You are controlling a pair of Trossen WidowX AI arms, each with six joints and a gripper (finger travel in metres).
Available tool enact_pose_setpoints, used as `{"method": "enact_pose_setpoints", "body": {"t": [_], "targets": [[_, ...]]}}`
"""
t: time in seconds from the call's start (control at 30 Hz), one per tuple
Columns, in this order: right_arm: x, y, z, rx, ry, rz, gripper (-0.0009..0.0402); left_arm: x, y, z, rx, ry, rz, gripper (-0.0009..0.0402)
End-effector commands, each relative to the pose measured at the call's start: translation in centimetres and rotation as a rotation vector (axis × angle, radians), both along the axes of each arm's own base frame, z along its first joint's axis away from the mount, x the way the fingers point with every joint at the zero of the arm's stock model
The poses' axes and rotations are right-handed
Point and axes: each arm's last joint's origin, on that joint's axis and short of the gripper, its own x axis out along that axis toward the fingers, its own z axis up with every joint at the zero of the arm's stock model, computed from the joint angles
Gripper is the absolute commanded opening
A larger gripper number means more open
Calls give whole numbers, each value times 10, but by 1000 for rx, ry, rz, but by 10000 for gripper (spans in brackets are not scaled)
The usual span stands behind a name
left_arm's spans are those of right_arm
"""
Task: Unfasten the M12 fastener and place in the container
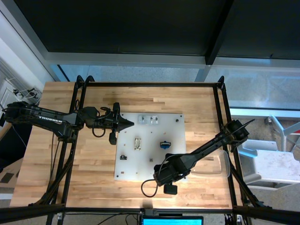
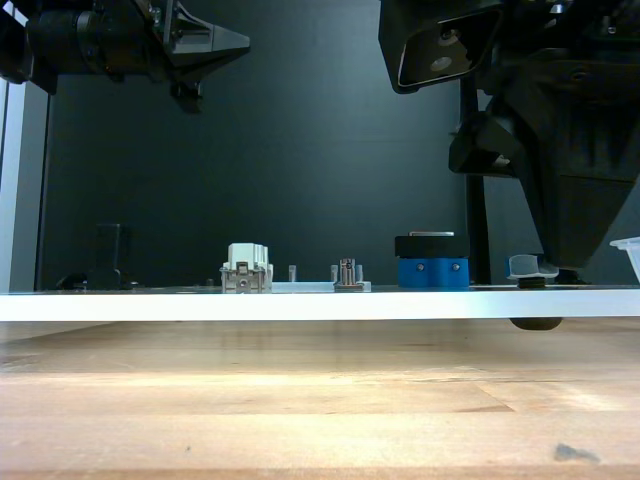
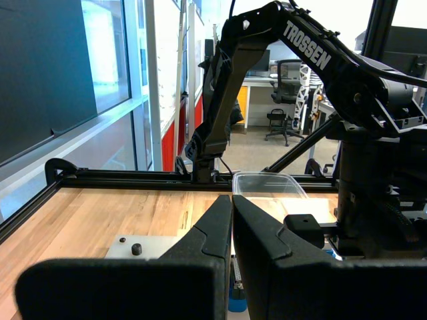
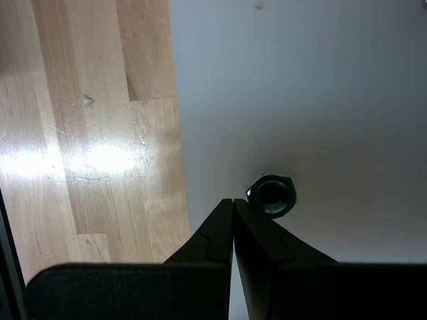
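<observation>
Right gripper (image 4: 233, 202) is noted low over the board's (image 1: 140, 161) near right edge, jaws together and empty, just beside the nut (image 4: 270, 195). The nut is seen on its stud (image 2: 533, 283), outside the container (image 1: 224, 161). Left gripper (image 3: 232, 200) is noted high over the board's far left, jaws together.

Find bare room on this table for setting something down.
Bare wood lies left of the white board, nearer than the left arm, and between board and far rail. Crowded: the board's near right corner, where the shut right gripper hangs beside the nut, the container under its arm. The shut left gripper hovers at the board's far left edge.
</observation>
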Motion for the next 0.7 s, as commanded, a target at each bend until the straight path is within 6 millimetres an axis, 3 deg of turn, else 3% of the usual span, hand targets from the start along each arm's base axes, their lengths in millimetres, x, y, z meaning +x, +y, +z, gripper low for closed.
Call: {"method": "enact_pose_setpoints", "body": {"t": [0.03, 0.13, 0.23, 0.5, 0.7], "targets": [[-3, -4, -1, -82, 8, -33, 0, 0, 0, 0, 0, 0, 0, 0], [-10, -13, 5, -255, 25, -156, 0, 0, 0, 0, 0, 0, 0, 0], [-10, -14, 12, -315, 6, -209, 0, 0, 0, 0, 0, -1, 0, 0], [-8, -11, 21, -249, 6, -237, 0, 1, 0, -2, 0, 10, 0, 0], [-5, -5, 32, -76, 46, -490, 12, 1, 0, -1, 0, 6, 2, 0]]}}
